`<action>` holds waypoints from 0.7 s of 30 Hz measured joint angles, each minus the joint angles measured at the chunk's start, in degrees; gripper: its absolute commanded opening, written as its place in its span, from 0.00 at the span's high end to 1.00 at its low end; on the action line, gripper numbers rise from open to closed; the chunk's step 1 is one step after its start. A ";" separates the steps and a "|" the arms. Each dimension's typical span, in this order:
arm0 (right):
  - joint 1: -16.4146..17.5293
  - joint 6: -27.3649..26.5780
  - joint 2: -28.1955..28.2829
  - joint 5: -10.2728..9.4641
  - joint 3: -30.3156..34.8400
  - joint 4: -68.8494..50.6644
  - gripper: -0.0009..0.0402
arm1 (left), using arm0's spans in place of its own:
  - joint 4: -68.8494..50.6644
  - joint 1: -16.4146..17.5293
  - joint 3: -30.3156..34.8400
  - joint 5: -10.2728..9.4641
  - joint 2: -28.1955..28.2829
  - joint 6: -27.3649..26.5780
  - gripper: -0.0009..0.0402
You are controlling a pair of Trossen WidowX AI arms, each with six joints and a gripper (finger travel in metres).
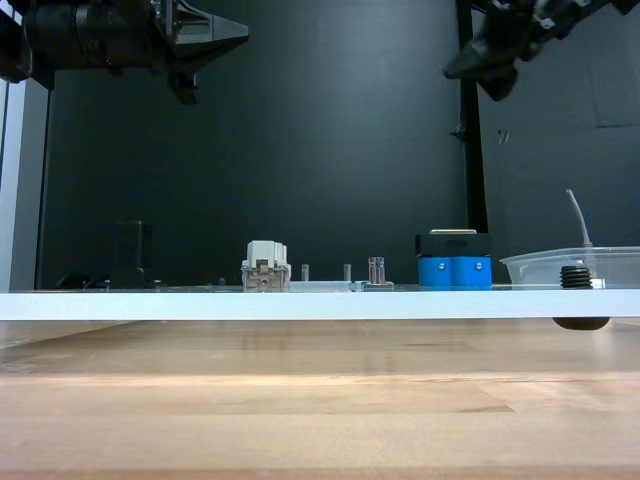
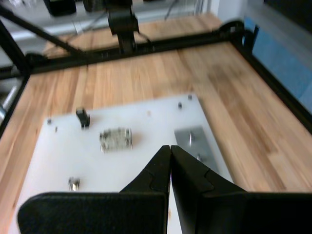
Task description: Pick the RJ45 connector and install on taskboard
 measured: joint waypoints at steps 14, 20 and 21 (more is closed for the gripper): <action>-0.90 -0.85 -5.42 0.00 6.19 -29.11 0.98 | 0.00 0.00 0.00 0.02 -0.02 0.00 0.98; -0.90 -1.70 -7.78 0.00 8.31 -37.27 0.98 | 0.00 0.00 0.00 0.02 0.00 0.00 0.98; -0.90 -1.70 -7.98 0.00 8.63 -38.51 0.98 | 0.00 0.00 0.00 0.02 0.00 0.00 0.98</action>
